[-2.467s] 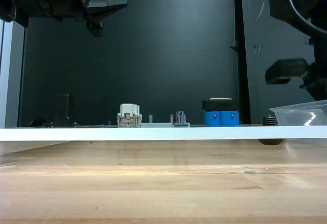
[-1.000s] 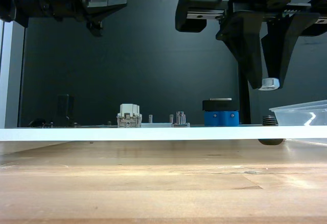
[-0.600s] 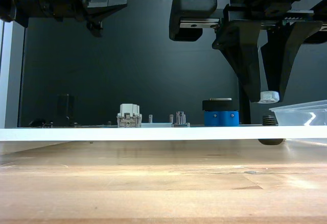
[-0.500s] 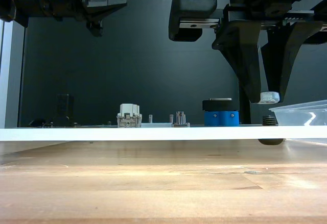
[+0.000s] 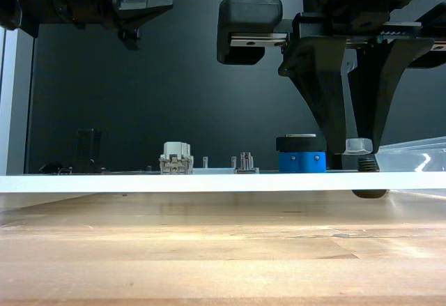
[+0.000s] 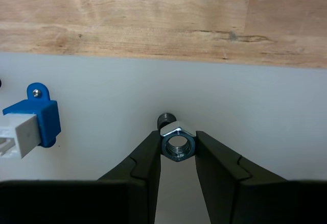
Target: Pick the M12 fastener and fasten on the M12 threads
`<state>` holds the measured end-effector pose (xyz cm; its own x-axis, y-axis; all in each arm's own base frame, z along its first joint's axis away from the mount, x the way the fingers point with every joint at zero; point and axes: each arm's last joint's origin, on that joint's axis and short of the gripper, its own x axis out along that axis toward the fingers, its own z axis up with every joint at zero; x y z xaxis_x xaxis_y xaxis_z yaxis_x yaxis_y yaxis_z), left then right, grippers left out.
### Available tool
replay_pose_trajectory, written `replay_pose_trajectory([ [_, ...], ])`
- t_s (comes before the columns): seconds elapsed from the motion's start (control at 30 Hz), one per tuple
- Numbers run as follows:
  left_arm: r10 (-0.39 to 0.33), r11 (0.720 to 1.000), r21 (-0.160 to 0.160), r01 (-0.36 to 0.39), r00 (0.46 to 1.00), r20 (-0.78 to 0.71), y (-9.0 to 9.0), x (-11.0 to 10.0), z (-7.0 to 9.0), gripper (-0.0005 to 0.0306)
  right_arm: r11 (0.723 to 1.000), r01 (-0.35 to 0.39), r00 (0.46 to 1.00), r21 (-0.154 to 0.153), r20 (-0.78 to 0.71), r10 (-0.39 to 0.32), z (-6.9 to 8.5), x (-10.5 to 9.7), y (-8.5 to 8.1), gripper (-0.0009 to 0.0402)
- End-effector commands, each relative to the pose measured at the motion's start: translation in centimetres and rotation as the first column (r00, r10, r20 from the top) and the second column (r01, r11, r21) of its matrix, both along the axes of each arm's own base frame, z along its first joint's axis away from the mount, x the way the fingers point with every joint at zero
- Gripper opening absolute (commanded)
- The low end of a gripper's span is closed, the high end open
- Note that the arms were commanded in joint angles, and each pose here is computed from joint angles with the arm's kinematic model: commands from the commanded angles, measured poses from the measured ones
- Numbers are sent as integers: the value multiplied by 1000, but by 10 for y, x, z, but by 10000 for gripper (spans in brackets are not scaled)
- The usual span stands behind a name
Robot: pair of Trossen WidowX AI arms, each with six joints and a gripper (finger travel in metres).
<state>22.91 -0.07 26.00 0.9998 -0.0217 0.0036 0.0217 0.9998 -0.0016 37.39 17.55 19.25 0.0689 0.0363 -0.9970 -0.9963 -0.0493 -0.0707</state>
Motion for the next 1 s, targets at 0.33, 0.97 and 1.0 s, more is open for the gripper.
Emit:
replay_pose_trajectory([
  [0.33, 0, 1000, 0, 0, 1000, 1, 0, 0, 0, 0, 1000, 13, 999, 12, -37, -13, -4, -4, 3, 28],
  [0.97, 0, 1000, 0, 0, 1000, 1, 0, 0, 0, 0, 1000, 17, 1000, -16, -10, -17, -8, -3, 2, 27],
  [1.0, 0, 1000, 0, 0, 1000, 1, 0, 0, 0, 0, 1000, 18, 1000, -16, -10, -18, -8, -2, 2, 27],
])
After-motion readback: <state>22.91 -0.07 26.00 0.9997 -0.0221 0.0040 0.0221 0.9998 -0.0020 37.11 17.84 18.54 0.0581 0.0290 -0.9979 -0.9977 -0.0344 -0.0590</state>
